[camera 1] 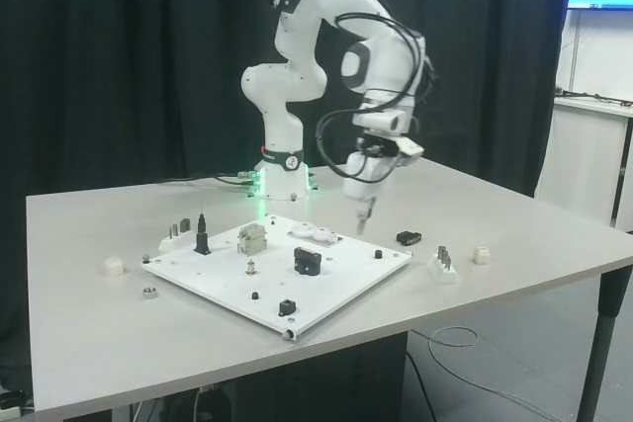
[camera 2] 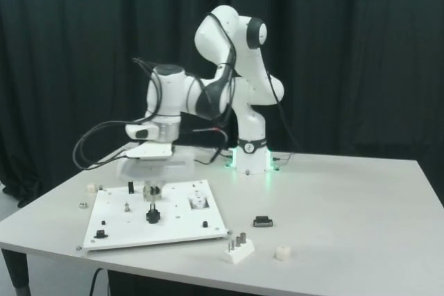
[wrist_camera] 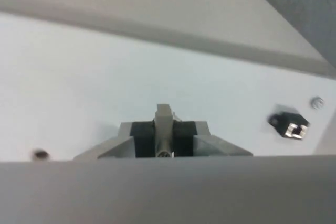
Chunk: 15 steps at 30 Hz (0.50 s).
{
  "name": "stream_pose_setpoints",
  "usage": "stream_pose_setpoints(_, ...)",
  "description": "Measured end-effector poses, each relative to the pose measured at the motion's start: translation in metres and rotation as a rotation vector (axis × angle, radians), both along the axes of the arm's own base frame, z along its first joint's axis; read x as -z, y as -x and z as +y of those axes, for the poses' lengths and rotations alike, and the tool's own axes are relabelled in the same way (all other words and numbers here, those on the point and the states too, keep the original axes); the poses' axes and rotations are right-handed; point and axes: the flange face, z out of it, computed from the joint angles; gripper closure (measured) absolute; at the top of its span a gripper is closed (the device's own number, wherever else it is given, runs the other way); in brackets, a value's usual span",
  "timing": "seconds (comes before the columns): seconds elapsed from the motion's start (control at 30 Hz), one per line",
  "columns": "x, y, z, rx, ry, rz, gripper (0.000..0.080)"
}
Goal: Insert Ethernet.
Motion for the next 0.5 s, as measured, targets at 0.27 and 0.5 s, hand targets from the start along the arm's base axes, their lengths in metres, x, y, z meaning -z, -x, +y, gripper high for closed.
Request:
stream_pose_setpoints(0.27, 0.001, 0.01, -0.053, -0.047, -0.005, 0.005, 0.0736)
stream_pose_setpoints(0.5, 0.006, 0.018, -0.098, -0.069, -0.015, -0.016, 0.0736)
